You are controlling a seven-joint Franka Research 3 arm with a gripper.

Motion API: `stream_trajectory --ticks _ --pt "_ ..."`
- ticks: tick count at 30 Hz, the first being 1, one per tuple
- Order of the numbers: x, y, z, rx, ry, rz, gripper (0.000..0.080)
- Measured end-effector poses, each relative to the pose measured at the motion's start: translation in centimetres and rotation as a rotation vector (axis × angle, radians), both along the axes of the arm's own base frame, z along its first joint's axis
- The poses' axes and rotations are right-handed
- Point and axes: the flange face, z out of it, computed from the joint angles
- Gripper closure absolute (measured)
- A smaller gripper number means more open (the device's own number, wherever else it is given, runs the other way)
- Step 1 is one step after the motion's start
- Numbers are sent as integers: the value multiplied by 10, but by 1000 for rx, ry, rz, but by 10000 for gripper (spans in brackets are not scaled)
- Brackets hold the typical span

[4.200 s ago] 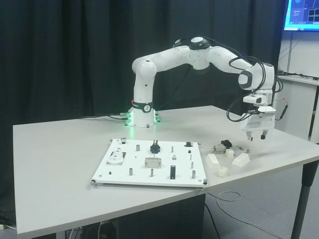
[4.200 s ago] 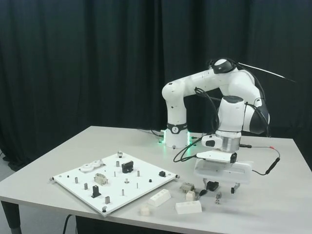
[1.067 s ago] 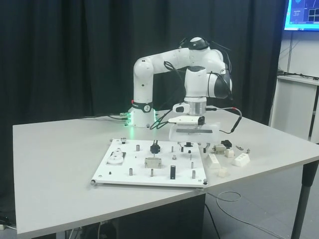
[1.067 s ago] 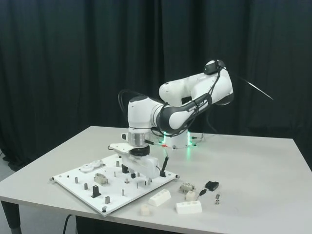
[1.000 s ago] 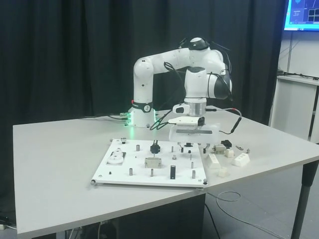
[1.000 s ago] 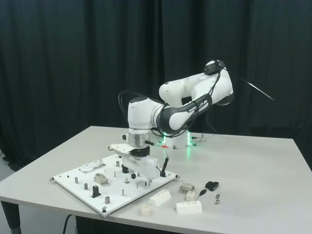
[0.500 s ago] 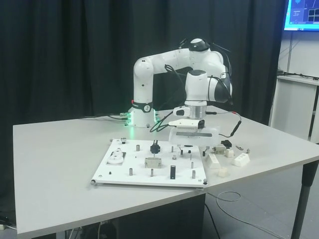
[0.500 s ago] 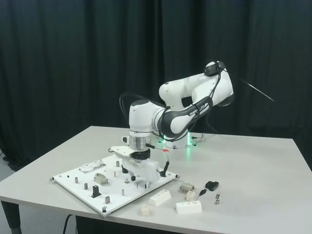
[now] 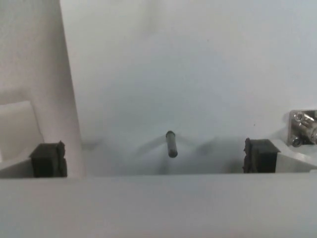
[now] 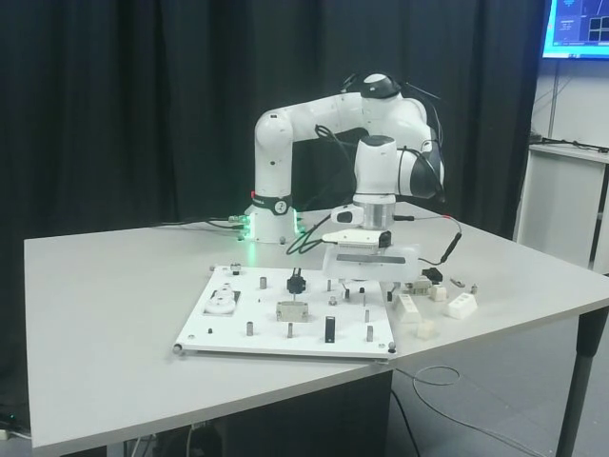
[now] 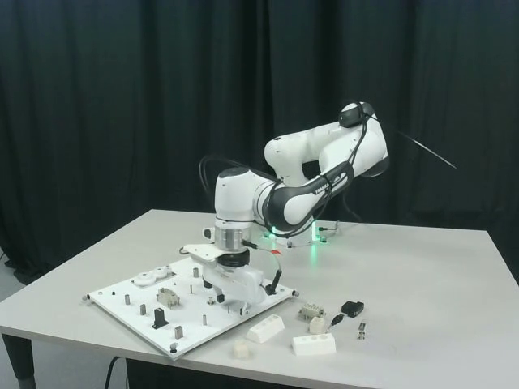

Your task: Remove round peg 1.

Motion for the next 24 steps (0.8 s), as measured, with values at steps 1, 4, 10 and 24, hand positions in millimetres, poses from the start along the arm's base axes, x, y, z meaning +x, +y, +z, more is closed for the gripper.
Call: stream_trajectory --ticks 1,4,10,24 --pt "0 0 0 0 0 1 3" --pt "1 0 -1 1 1 4 3" --pt "3 -1 -3 -3 -1 22 3" --pt "4 -6 -5 -11 -1 29 3"
